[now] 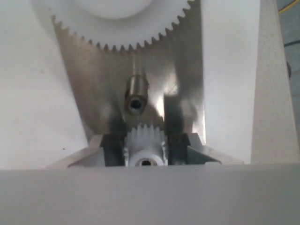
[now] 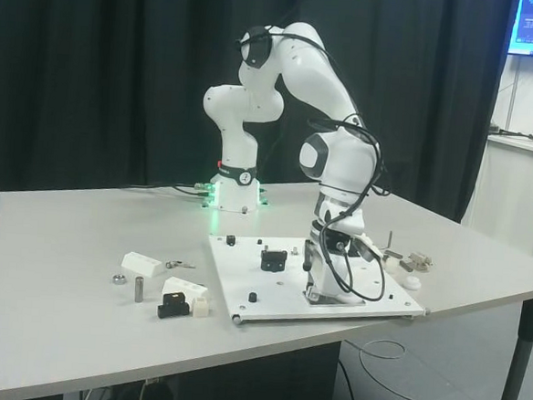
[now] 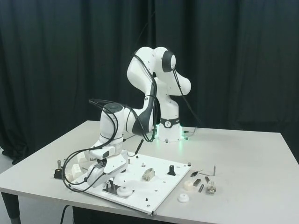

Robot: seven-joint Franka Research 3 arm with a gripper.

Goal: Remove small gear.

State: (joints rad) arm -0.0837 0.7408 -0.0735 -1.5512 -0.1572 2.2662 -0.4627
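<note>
Small gear (image 1: 146, 146) sits clamped between the black fingers (image 1: 112, 149) of the end effector (image 1: 146, 150), just clear of the bare steel shaft (image 1: 136, 96), above the white plate (image 2: 242, 285) near the worktop's (image 2: 81, 233) front edge. Risk: the thin grip on the teeth could slip, dropping the gear against the large gear (image 1: 126, 28) nearby.

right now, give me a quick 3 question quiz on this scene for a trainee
1. True or false: the gripper holds the small gear between its fingers.
2. What stands bare just beyond the small gear? A) a metal shaft B) a cup C) a spring
3. Fill in: the toothed rim past the shaft belongs to the ____ gear.

Key:
1. True.
2. A, the metal shaft.
3. Large; the large gear is white.
</note>
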